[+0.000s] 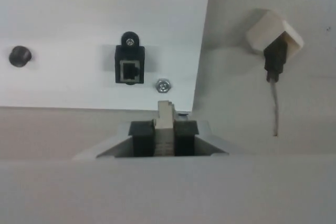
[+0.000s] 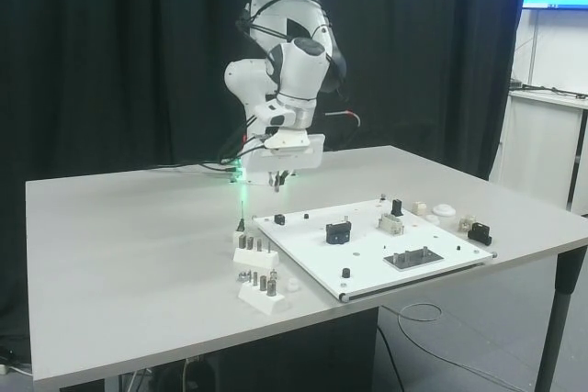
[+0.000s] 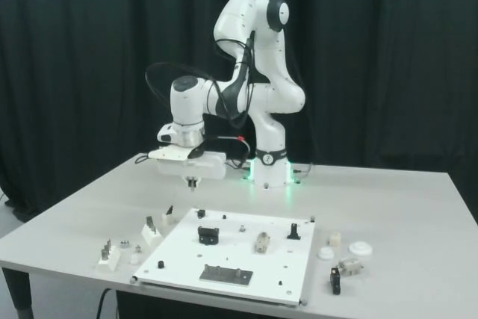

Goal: Insert Ethernet.

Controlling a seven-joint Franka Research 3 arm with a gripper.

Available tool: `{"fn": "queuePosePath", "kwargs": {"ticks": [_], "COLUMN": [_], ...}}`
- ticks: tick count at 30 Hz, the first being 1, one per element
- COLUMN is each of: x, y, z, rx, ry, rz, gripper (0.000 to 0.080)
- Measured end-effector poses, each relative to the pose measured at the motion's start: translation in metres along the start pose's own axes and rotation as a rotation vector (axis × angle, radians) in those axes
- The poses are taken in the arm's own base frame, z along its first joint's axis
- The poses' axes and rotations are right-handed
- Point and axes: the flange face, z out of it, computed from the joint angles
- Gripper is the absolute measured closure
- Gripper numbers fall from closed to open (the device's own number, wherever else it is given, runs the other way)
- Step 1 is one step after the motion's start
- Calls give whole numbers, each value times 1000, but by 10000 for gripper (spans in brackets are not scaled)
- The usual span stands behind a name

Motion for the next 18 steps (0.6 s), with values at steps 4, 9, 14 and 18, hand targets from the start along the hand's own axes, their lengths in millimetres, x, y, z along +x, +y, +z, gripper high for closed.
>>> {"fn": "queuePosePath", "kwargs": {"ticks": [4,9,14,18], "x": [-2,-3,-4,-3], "y": [0,1,3,3], "z": [8,17,25,29], "rx": [14,31,36,36], "ry": [-7,-13,-16,-18], "rz": [12,30,38,41], "gripper": [727,727,727,727]}}
